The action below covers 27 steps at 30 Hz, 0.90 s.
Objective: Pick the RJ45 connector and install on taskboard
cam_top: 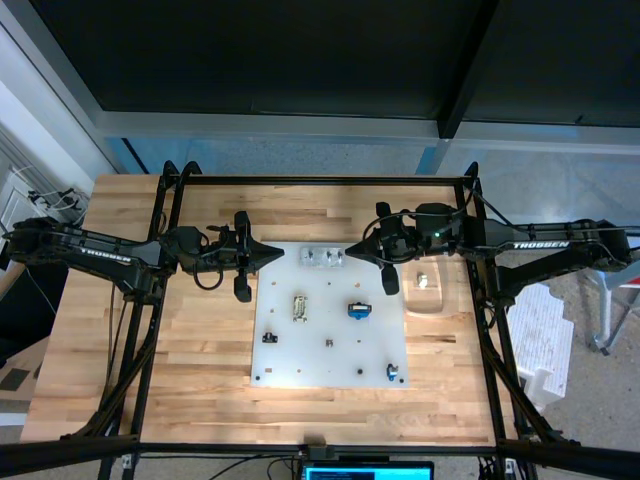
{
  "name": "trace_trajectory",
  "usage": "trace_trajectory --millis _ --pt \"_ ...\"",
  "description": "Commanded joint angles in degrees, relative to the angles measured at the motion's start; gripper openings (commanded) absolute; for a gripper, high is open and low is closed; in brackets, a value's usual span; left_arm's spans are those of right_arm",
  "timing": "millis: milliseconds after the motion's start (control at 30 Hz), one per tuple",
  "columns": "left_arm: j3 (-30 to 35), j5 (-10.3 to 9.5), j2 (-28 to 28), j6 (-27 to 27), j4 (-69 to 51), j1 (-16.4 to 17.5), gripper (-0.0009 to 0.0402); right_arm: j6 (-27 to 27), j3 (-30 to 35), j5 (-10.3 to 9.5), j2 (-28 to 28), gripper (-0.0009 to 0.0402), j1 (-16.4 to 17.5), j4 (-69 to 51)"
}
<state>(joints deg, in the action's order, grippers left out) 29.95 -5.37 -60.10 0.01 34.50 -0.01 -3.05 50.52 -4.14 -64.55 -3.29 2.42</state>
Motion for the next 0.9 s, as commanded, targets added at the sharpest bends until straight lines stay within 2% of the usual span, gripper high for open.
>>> trace_trajectory --millis 33,267,533,633,900 --pt "0.0 0.0 0.0 0.0 0.02 0.0 0.0 -1.2 -3.06 0.02 0.55 0.0 0.0 6.38" --pt "0.0 0.0 0.0 0.0 0.02 0.02 0.0 -2.73 -8.74 -0.24 0.83 0.0 0.04 17.94" --pt "0.0 0.0 -0.02 0.0 0.02 0.0 0.0 -2.73 -13.25 0.28 0.83 0.0 0.0 25.86" --pt "0.0 0.0 0.0 0.0 0.02 0.0 0.0 -3.1 -14.1 1.53 0.83 0.0 0.0 26.86" --pt "0.0 0.0 -0.02 -0.02 0.02 0.0 0.0 -3.13 -14.71 1.6 0.83 0.0 0.0 28.33"
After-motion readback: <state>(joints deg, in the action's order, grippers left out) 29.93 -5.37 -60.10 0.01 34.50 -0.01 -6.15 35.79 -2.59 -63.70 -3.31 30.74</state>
